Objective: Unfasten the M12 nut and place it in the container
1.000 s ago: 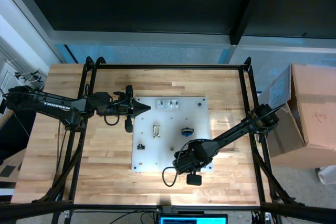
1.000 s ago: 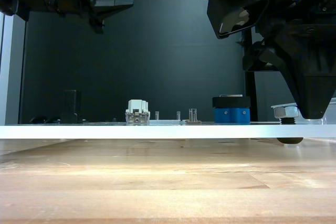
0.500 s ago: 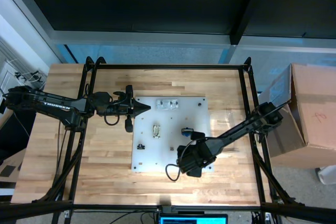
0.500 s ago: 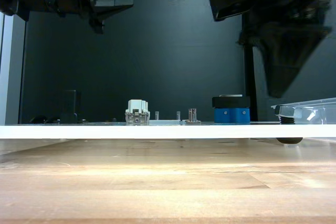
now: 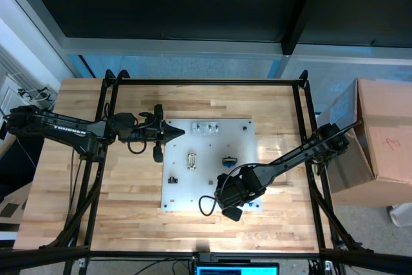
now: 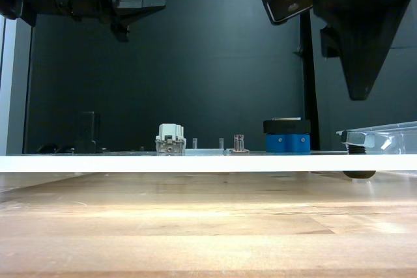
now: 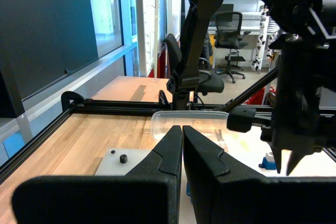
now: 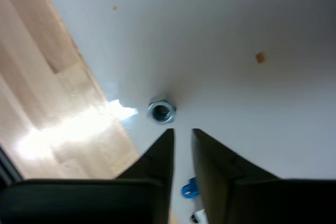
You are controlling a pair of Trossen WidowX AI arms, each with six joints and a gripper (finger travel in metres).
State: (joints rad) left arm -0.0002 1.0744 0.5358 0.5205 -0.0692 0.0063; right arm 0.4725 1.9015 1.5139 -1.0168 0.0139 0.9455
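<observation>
The right hand has its black tapered fingers parted by a narrow gap and grips nothing. It hangs point-down above the small silver hexagonal M12 nut, clear of it. The nut sits on its short black ribbed stud near the flat white board's right edge, not in the clear plastic container. The left hand, fingers pressed together and empty, points level, high over the board's far left edge.

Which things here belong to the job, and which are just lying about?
Job: nut on its stud; clear container; right end effector, open, above nut; left end effector, shut, at left edge of board.
Spare: blue block, white connector, cardboard box.
</observation>
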